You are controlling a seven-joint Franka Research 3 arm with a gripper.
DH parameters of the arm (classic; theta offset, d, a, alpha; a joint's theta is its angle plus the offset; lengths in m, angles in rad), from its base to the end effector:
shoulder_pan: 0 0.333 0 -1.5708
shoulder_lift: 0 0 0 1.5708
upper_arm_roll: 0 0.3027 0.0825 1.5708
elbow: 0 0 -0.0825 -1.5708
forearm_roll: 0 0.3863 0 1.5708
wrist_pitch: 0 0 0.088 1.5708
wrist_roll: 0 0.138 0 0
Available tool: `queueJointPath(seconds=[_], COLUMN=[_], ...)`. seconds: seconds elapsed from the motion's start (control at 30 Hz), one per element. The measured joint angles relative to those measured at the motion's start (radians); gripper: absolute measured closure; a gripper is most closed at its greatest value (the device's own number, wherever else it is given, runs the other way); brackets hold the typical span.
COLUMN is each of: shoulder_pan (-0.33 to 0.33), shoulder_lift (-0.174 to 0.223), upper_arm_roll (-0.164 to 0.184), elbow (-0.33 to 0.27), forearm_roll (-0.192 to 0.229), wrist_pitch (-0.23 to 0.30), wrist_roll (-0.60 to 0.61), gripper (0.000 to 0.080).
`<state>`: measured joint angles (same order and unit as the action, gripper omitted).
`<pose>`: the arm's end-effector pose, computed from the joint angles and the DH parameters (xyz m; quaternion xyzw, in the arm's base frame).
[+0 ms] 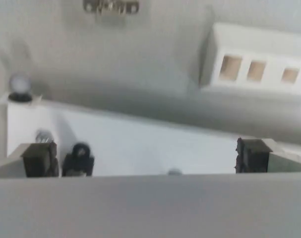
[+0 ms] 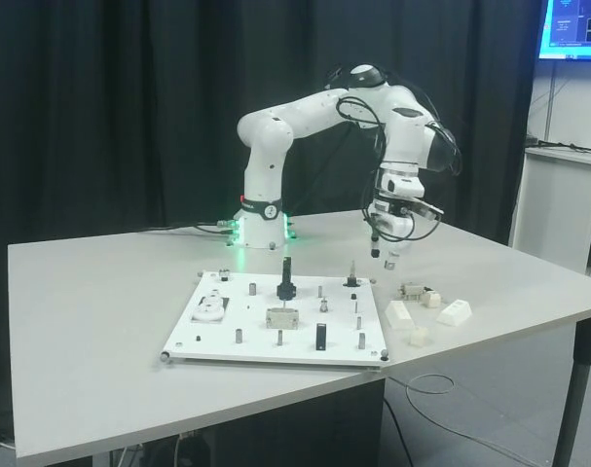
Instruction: Remove Ethernet.
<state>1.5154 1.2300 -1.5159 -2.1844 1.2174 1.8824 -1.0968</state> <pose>0.5259 0.0563 0.2288 0.9678 0.2444 -0.0124 0.0597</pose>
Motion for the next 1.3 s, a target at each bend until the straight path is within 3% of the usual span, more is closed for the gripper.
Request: queueJointPath(seconds=[0.57, 1.3], shoulder_pan=[0.037, 0.085], shoulder_lift=[-0.002, -0.010], upper_arm_roll=[-0.056, -0.059], elbow=[-0.111, -0.211], forearm_roll=[-0.004, 0.103], wrist_pitch=[-0.027, -0.026], wrist_roll=[0.000, 0.011], gripper=[0.0003, 0.0003])
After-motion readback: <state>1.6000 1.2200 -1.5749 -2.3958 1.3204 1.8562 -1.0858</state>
